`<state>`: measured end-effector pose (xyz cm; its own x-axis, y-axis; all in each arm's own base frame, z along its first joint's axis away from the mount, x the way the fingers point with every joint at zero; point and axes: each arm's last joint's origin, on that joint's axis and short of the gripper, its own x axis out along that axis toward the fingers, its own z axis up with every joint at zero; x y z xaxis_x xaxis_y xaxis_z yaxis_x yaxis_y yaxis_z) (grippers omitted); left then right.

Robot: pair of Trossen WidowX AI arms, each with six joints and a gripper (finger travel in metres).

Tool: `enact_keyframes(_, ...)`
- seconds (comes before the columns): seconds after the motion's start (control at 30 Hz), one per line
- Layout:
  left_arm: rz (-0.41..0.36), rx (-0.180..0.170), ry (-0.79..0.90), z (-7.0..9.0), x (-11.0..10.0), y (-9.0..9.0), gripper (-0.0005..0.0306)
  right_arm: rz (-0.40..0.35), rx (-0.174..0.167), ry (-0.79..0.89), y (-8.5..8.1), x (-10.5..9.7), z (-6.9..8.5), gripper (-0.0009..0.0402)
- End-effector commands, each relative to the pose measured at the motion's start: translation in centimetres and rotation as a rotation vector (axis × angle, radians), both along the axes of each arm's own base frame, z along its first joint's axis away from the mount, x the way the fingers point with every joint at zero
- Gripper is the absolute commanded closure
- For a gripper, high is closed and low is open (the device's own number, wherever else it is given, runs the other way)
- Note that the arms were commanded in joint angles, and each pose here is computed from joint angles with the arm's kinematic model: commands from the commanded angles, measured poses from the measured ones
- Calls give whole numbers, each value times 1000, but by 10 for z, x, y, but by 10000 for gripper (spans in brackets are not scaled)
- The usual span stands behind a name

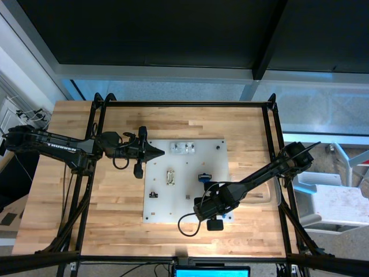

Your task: Pick the M12 fastener and fasten on the M12 threads

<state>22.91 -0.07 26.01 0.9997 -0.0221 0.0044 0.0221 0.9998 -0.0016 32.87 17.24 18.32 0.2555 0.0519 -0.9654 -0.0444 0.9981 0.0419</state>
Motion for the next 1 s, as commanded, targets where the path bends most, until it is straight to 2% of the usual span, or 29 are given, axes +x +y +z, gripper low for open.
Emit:
enact_keyframes(0.03, 0, 0, 0, 0, 0, 0, 300, 0, 22, 10, 1, 0, -1, 393)
enact_keyframes(0.13, 0, 0, 0, 0, 0, 0, 300, -3, 36, 14, 2, 0, -1, 393)
enact_keyframes(0.37, 0, 0, 0, 0, 0, 0, 300, 61, 173, 86, 7, -3, 0, 393)
enact_keyframes(0.63, 0, 0, 0, 0, 0, 0, 300, 60, 175, 77, 6, -5, 5, 393)
enact_keyframes(0.9, 0, 0, 0, 0, 0, 0, 300, 78, 189, 32, 5, -13, 27, 393)
enact_keyframes(1.0, 0, 0, -1, 0, 0, 0, 300, 84, 169, 4, 4, -18, 37, 393)
